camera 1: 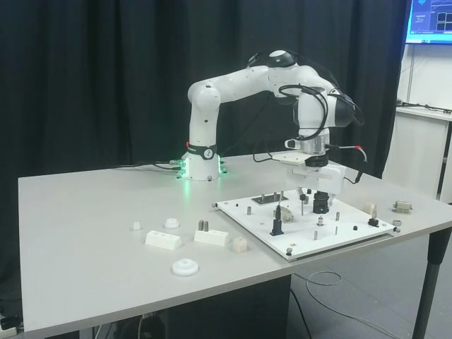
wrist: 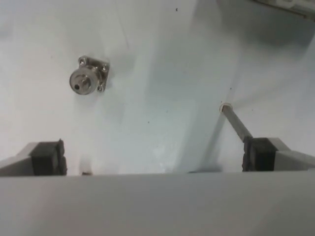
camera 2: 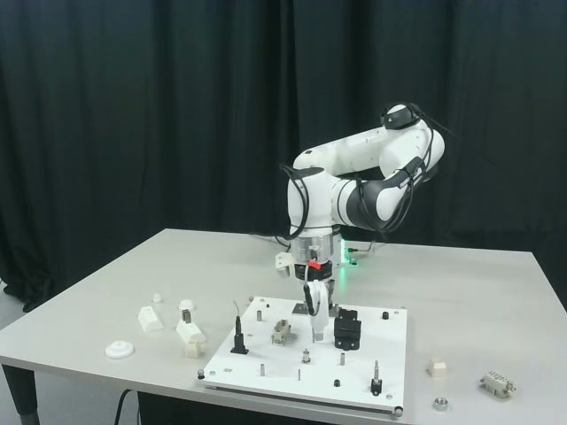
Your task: Insert square peg 1.
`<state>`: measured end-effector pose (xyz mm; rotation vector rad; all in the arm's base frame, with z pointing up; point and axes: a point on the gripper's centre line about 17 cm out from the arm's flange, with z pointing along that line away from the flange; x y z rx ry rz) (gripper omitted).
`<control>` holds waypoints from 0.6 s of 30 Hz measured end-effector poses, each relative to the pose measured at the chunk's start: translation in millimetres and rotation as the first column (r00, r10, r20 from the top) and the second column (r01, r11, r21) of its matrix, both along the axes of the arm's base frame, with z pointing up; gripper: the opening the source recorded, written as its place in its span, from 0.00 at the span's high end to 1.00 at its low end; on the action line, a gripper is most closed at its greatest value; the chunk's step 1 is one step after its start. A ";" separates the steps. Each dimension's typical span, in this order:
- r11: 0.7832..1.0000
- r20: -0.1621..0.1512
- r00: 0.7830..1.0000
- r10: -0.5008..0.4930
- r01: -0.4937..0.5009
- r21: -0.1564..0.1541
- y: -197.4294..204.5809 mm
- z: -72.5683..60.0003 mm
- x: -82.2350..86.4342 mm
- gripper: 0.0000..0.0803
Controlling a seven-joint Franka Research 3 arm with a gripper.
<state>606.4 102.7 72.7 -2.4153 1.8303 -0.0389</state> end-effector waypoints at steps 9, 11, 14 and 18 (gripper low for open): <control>1.000 0.000 1.000 0.002 -0.002 0.002 1.9 -0.6 0.2 0.00; 1.000 -0.001 1.000 0.002 -0.002 0.002 2.2 -0.8 0.3 0.00; 1.000 -0.001 1.000 0.003 -0.003 0.002 2.7 -0.8 0.4 0.00; 1.000 -0.001 1.000 0.003 -0.003 0.003 3.7 -0.8 0.3 0.00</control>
